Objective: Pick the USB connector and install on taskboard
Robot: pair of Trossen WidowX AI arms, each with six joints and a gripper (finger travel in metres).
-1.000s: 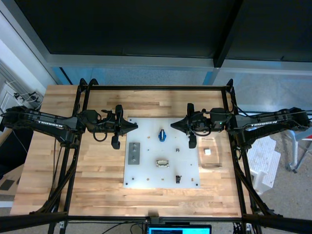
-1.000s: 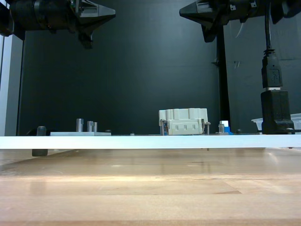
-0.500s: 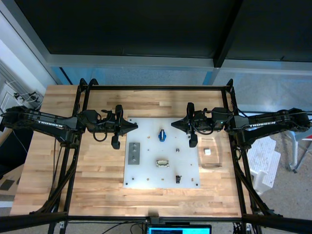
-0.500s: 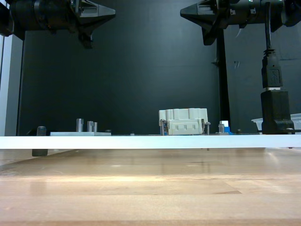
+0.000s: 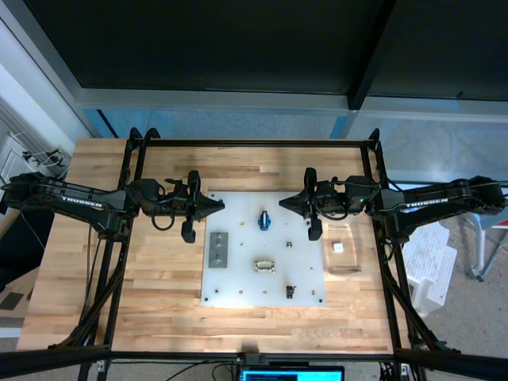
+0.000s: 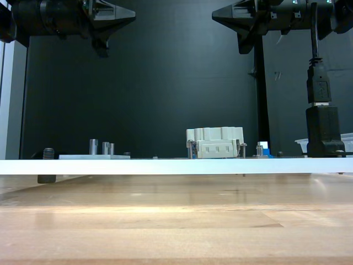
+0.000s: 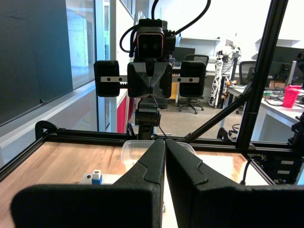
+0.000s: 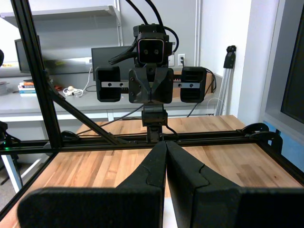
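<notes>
The taskboard [image 5: 238, 290] is a white square plate in the middle of the table. The USB connector [image 5: 290, 291] is a tiny black plug standing upright near the board's front right. In the low view the USB connector [image 6: 320, 91] sits on top of a black block. My left gripper [image 5: 219, 205] hovers over the board's back left edge, shut and holding nothing. My right gripper [image 5: 284, 203] hovers over the board's back right part, also shut and holding nothing. Both are high above the board and far from the plug. In the wrist views, the left gripper [image 7: 165, 156] and the right gripper [image 8: 166, 156] face each other.
On the board sit a grey block [image 5: 217, 248], a blue part [image 5: 263, 220] and a beige multi-pin connector [image 5: 264, 266]. A clear plastic tray [image 5: 349, 258] holding a small white cube [image 5: 338, 247] lies right of the board. Black frame rails [image 5: 254, 143] border the table.
The right gripper has drifted very slightly to the right. The left arm and the objects on the board have not moved.
</notes>
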